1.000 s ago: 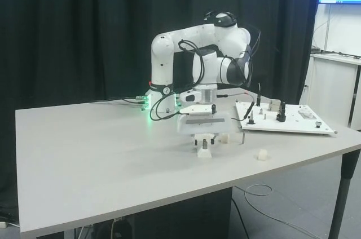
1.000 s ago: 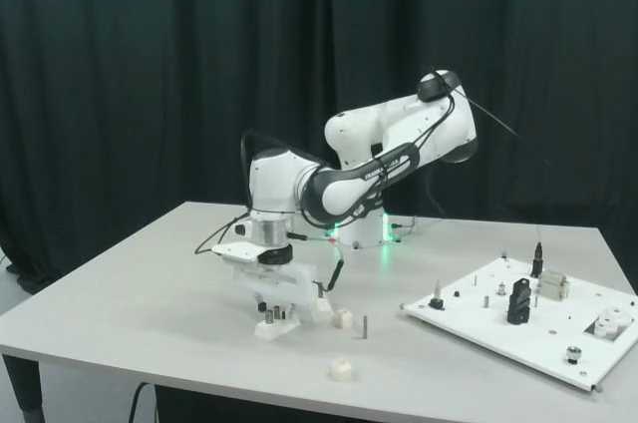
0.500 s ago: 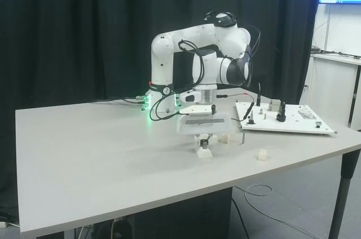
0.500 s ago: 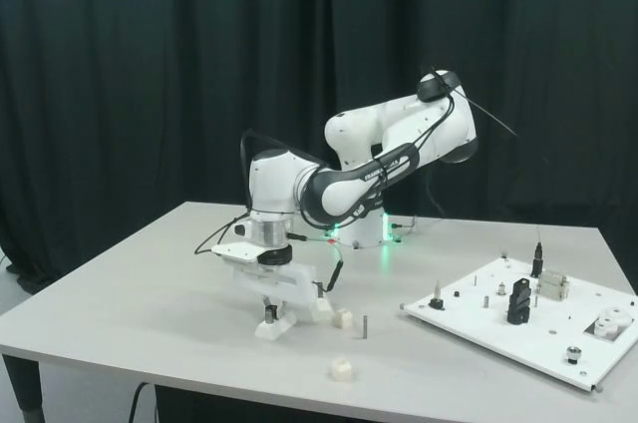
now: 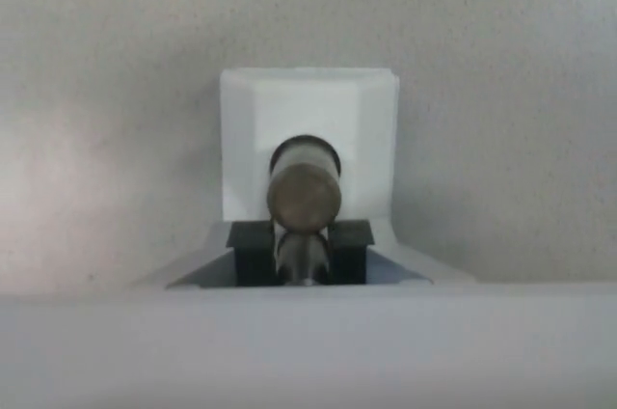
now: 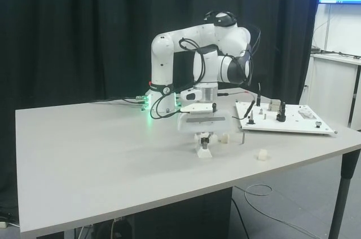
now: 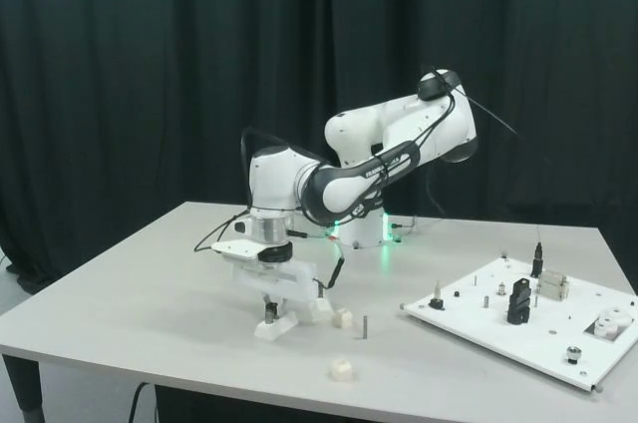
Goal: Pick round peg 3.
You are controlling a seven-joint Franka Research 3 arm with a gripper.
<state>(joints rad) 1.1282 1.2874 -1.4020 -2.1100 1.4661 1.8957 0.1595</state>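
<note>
Wrist view alone showed the gripper (image 5: 305,257) clamped on the dark cylindrical round peg (image 5: 304,189) above its white holder block (image 5: 308,110); in both room views, frame centre, the white wrist housing (image 6: 197,120) hid that grasp.

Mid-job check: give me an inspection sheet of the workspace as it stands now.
Surface: grey table, bare toward its near side.
Job's things: round peg upright over its white holder block.
Clutter: two small white blocks and a thin upright pin loose on the table; white assembly board carrying small parts.
Grippers: gripper right over the holder, shut on the peg.
Cables: black cable looping from the wrist; another on the floor.
Surroundings: black curtain; green light at the arm's base.
</note>
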